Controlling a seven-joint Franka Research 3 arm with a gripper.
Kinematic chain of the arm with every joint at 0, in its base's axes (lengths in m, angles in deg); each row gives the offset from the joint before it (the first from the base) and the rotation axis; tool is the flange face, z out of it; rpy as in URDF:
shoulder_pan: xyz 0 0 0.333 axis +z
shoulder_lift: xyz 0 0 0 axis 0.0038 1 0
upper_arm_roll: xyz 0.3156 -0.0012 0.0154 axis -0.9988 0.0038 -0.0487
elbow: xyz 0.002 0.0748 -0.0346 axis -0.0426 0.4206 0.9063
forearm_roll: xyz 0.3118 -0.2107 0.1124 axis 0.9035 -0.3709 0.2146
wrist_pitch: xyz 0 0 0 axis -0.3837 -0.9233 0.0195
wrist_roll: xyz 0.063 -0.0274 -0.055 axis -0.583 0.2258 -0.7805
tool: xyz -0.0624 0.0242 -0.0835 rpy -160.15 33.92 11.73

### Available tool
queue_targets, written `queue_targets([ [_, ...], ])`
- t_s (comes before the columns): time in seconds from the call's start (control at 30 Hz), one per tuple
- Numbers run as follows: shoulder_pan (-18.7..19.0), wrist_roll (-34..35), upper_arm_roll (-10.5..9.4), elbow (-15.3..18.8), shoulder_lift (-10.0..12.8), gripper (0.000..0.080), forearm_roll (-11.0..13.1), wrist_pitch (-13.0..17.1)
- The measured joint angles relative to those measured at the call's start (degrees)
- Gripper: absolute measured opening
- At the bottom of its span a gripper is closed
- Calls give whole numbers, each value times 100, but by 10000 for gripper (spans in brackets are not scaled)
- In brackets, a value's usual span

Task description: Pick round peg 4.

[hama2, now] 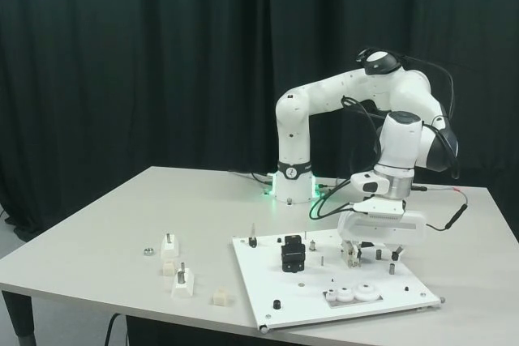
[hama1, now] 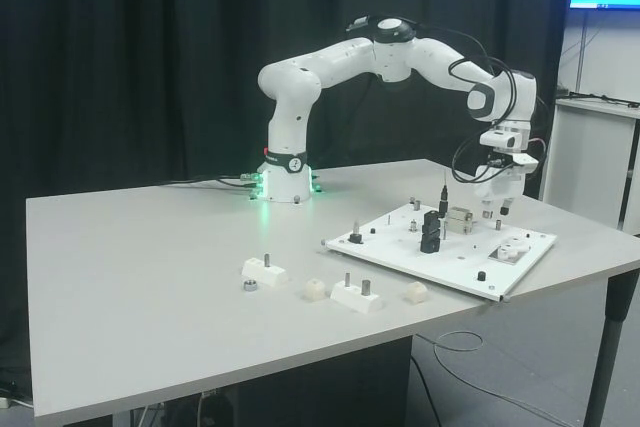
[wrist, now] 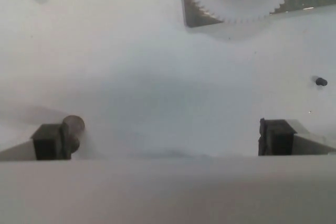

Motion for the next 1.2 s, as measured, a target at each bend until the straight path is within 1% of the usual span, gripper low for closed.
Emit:
queue_targets([
  [0.33, 1, -5, 22, -11, -19, 800, 0, 0],
  [0.67, 15, -10, 32, -24, -113, 800, 0, 0],
  [0.87, 32, -95, 62, -26, -126, 800, 0, -16],
  [1.07, 51, -333, 90, -26, -126, 800, -7, -51],
  [1.2, 51, -334, 99, -26, -126, 800, -9, -67],
])
